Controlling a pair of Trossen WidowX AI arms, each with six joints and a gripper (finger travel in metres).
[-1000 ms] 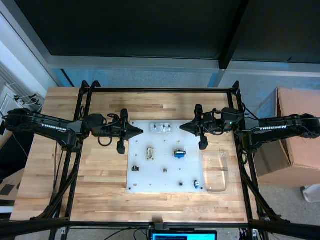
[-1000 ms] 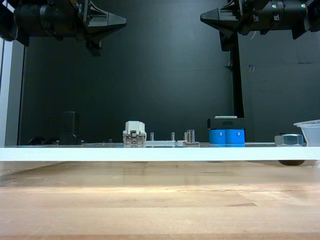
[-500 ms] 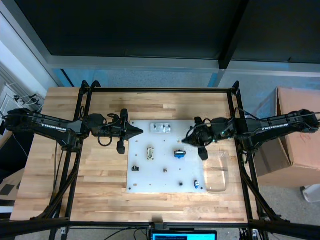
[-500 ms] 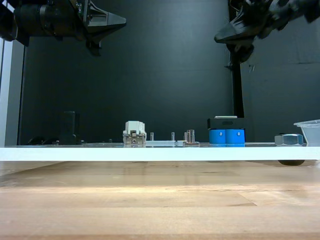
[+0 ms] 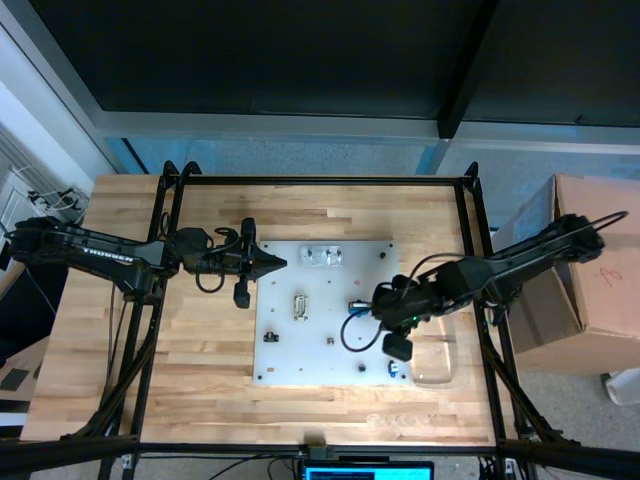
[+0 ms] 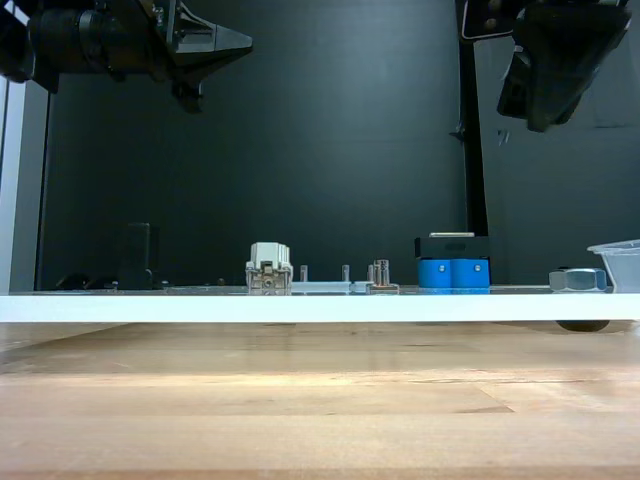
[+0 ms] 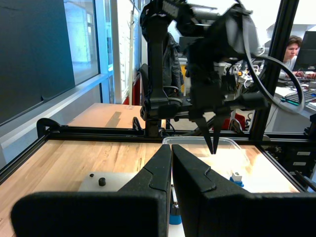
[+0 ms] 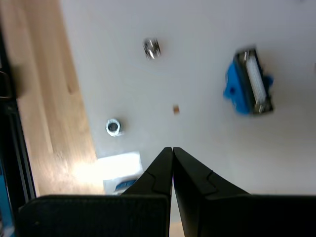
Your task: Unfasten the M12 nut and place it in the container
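The nut (image 8: 113, 127) is seated on its stud by the board's (image 5: 290, 360) near edge. The right gripper (image 8: 172, 149) is clenched empty and poised above the board near it. Its jaws should be released and centred over the nut before descent. The left gripper (image 5: 282, 263), likewise clenched, is held high over the board's left edge.

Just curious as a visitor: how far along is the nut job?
Done: nothing; the M12 nut sits on its stud, outside the container. In hand: right gripper, jaws shut, hangs above the board near it; left gripper, shut, hangs at the board's left edge. Left: unscrewing, binning.
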